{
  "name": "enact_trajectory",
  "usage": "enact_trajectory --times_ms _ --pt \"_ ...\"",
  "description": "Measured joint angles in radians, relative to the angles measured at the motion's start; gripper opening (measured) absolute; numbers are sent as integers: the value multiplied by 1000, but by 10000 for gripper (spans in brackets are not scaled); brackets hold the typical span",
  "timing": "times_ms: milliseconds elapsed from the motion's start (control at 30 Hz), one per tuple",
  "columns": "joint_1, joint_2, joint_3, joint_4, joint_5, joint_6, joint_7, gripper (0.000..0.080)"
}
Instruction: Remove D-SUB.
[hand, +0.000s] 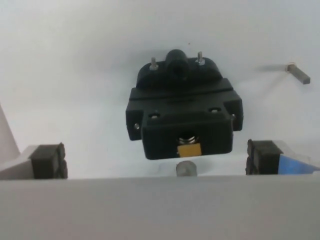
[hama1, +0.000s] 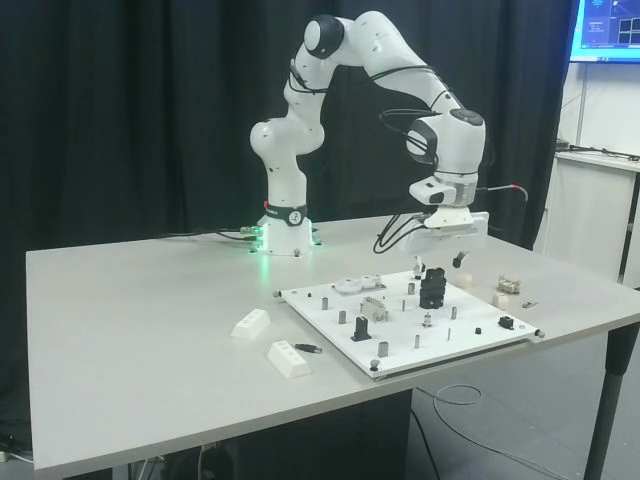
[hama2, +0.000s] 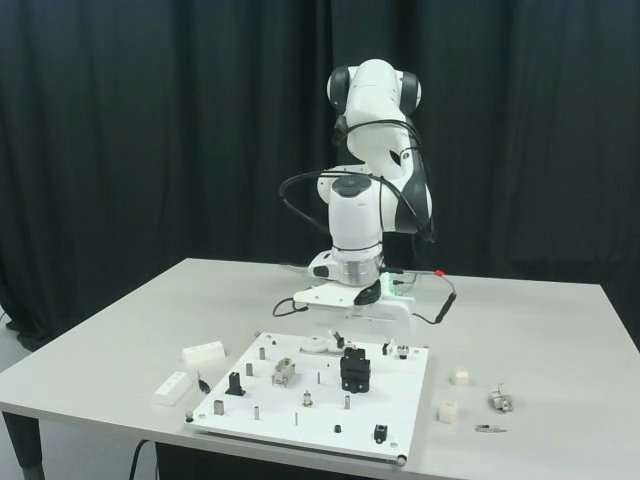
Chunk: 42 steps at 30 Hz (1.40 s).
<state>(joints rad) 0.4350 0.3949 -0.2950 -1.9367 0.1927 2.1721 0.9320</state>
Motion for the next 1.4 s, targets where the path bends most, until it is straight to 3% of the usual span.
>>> enact_trajectory --times_ms 1267,1300,1400 --pt "-4 21 -16 -2 -37 48 25 800" --pt "-5 21 -16 -2 -37 48 29 534" --pt "-7 21 -14 -1 -34 51 31 534"
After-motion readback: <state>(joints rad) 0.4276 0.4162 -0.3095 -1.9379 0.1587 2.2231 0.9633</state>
